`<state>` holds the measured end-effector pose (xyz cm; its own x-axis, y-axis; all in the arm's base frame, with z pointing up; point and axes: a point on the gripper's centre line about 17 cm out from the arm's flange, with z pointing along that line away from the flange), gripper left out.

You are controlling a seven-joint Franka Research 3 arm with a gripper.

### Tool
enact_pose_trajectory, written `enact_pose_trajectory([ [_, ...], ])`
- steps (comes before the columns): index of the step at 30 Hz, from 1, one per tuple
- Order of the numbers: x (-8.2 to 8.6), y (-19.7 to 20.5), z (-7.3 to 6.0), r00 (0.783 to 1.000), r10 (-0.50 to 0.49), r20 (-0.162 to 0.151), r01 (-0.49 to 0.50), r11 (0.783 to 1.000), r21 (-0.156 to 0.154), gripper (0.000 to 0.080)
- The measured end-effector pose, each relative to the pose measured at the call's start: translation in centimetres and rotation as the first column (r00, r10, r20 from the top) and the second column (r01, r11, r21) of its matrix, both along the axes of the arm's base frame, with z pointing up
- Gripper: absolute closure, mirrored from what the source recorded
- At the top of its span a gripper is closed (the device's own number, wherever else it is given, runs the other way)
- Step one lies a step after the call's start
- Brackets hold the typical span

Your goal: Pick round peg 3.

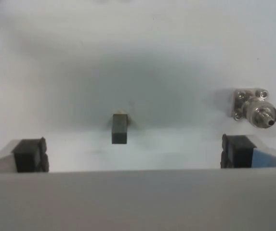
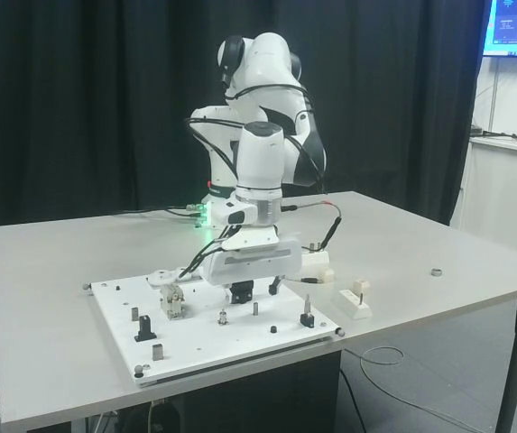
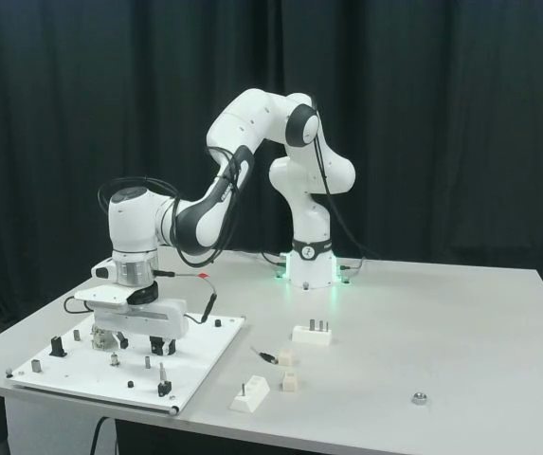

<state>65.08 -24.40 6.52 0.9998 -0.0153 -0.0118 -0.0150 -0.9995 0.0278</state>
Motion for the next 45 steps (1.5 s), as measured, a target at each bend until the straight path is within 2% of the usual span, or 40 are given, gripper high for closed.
enact_pose_trajectory([
  [37, 0.7, 0.8, 0.9, 1.0, 0.006, 0.014, -0.006, 1.0, -0.002, 0.0003],
  [45, 0.9, 0.6, 1.5, 1.0, 0.008, 0.021, -0.008, 1.0, -0.007, 0.0003],
])
